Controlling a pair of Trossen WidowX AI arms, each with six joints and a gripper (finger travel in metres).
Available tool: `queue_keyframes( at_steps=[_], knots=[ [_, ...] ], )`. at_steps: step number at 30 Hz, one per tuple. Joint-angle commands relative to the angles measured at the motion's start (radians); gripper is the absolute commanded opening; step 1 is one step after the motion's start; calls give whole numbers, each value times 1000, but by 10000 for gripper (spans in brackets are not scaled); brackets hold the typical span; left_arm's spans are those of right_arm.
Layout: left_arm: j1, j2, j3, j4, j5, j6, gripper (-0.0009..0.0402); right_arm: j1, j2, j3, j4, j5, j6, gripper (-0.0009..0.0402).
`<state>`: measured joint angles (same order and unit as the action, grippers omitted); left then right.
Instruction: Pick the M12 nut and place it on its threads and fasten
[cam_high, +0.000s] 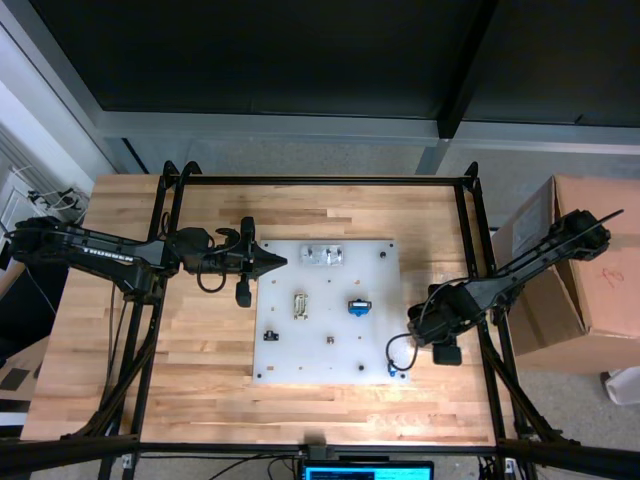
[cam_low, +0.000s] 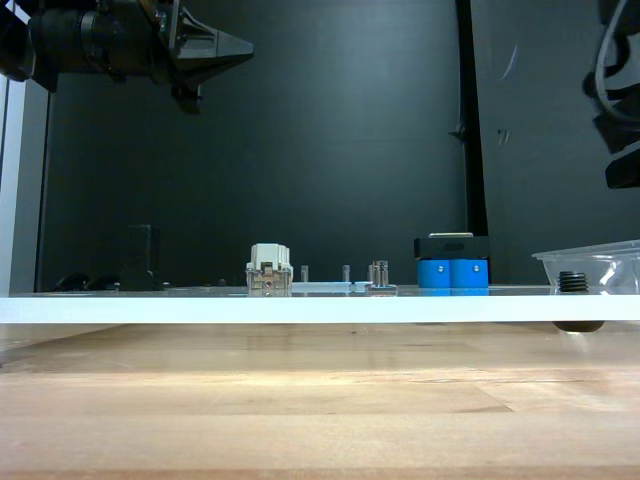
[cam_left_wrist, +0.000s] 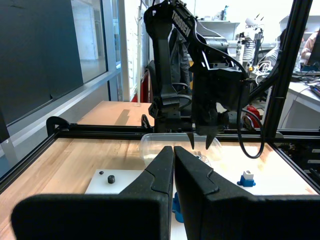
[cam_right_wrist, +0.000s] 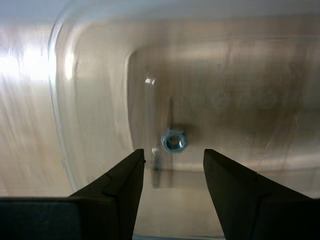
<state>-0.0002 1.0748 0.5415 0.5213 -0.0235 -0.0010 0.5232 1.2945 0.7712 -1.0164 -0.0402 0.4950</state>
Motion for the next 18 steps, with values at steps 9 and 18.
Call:
queue_keyframes(
  at_steps=[9,18],
  knots=[
    [0,0,0,0,0,0,0,5,-6,-57,41,72,-325,185],
    [0,0,0,0,0,0,0,4,32,-62,59,62,-315,185]
  ],
)
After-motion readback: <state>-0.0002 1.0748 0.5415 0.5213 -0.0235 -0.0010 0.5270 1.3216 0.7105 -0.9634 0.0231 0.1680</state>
